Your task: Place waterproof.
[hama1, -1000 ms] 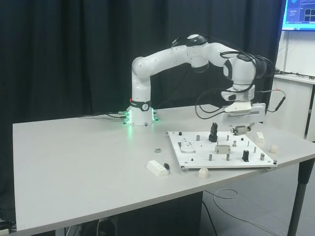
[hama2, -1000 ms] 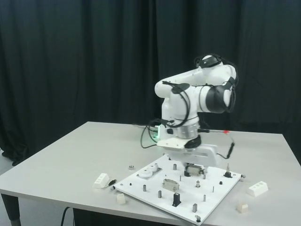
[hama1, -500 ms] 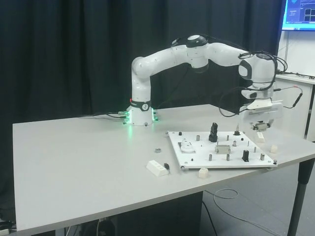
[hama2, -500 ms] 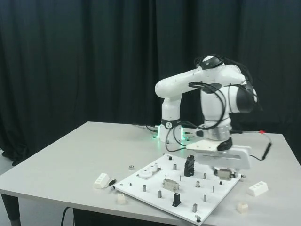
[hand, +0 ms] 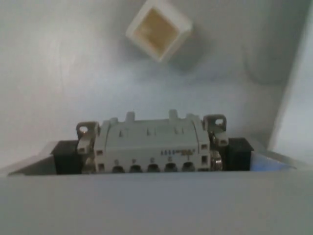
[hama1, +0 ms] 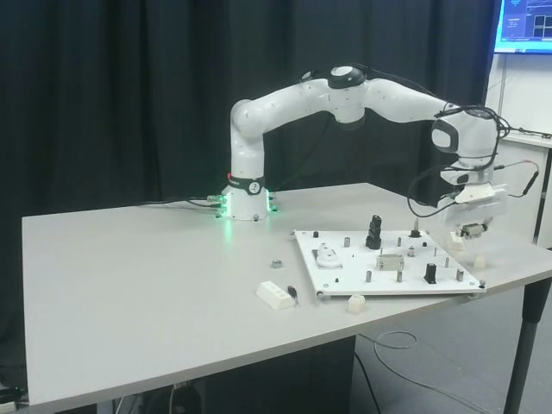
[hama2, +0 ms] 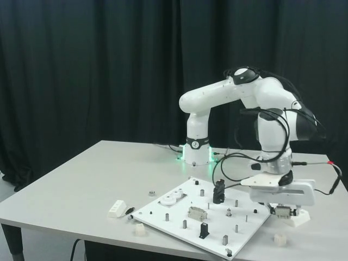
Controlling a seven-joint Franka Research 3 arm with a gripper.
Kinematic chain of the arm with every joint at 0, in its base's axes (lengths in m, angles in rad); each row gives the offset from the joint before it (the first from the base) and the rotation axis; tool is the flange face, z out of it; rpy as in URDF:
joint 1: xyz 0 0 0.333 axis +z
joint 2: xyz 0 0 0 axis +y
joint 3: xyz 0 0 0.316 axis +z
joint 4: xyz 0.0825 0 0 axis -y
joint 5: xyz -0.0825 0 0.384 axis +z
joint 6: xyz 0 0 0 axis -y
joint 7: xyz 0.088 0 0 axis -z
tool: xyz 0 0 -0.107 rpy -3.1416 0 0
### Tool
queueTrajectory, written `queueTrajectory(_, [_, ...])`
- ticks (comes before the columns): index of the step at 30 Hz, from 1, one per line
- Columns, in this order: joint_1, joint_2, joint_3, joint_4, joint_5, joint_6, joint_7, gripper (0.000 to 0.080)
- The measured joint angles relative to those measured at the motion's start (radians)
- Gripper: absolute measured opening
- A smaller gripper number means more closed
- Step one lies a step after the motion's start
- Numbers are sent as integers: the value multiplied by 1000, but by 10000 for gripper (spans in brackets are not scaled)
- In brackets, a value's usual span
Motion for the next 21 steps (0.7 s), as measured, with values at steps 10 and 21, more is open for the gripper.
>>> queueTrajectory(10, [2, -1, 80, 18, -40, 39, 2, 620])
queueTrajectory(21, [3, -1, 142, 26, -91, 106, 55, 620])
